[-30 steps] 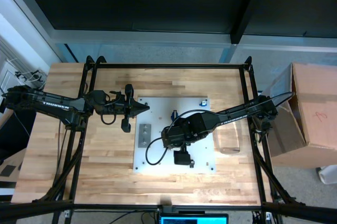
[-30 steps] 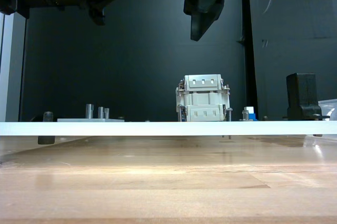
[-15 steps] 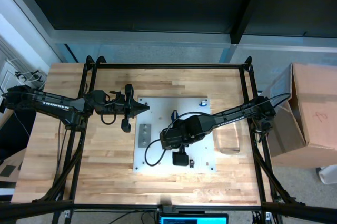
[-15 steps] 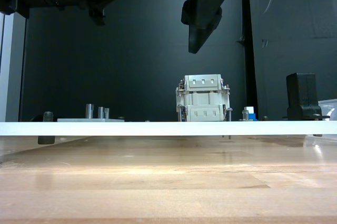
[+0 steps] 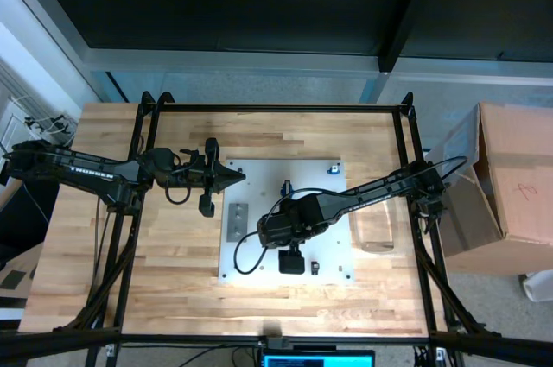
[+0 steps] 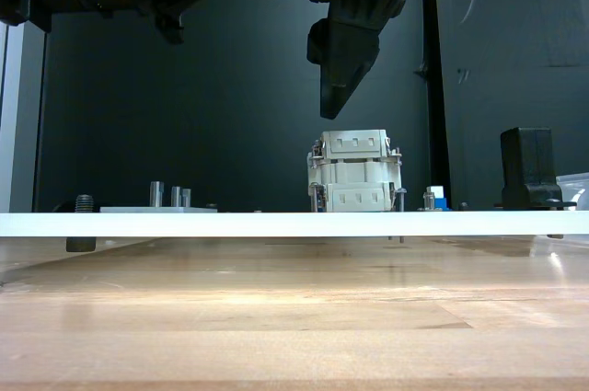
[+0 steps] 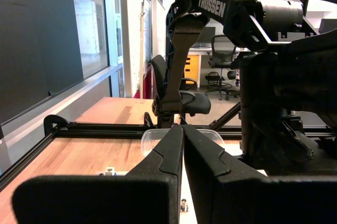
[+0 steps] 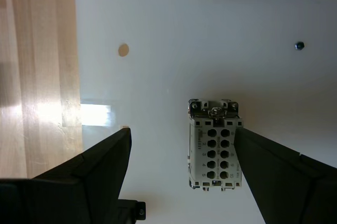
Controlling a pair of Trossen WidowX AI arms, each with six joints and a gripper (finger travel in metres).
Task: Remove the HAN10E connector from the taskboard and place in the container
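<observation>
Hovering wide-spread above seated HAN10E connector [image 8: 215, 145], right hand [image 8: 181, 137] — left hand [image 7: 182, 134] closed, aloft leftward.

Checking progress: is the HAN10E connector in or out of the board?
In: the HAN10E connector stands upright, seated on the taskboard. Right gripper hangs open above it; left gripper, shut, hovers by the board's left edge.

A robotics lab set on an office floor. The wooden table [image 5: 173, 237] is caged by a black metal frame [image 5: 276, 109] and flanked by two Trossen-branded arms [image 5: 78, 170]. The left tool [image 5: 240, 177] hangs just left of the table's middle, and the right tool [image 5: 292, 262] hangs over the white task board [image 5: 259, 177] at its centre. Past the table stand office chairs [image 7: 216, 79] and tall windows [image 7: 89, 23]. A cardboard box [image 5: 518, 186] sits right of the table, and a monitor [image 5: 318, 358] is at its near edge.
</observation>
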